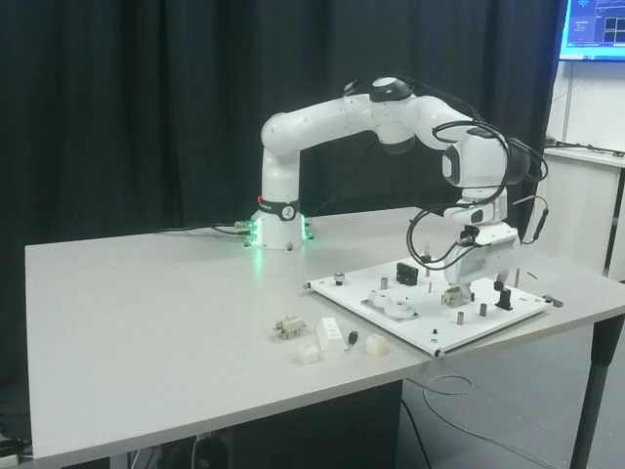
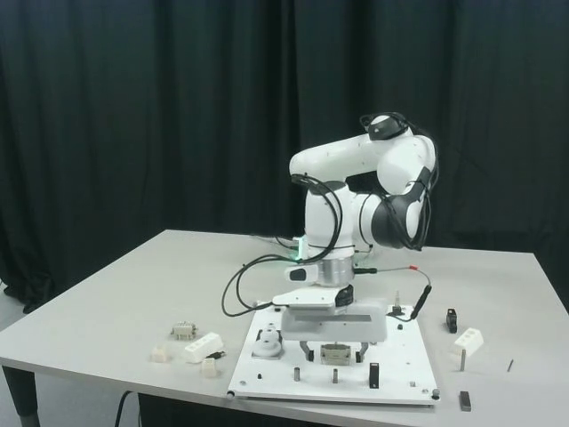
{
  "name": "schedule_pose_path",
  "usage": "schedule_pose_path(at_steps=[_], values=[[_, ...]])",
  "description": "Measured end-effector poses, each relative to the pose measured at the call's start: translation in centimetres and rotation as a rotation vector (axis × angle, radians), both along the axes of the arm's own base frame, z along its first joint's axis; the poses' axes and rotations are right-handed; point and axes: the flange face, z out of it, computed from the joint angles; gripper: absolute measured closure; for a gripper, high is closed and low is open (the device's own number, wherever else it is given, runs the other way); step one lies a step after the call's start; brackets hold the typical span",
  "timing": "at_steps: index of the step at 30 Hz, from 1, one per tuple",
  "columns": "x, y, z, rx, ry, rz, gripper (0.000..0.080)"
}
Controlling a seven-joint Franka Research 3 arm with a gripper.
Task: Remove square peg 3.
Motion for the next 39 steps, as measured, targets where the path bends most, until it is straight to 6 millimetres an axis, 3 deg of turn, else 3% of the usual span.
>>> schedule_pose_path(at_steps=[39], values=[[-0.1,0.7,-3.1,-0.032,-0.016,-0.011,0.0003]])
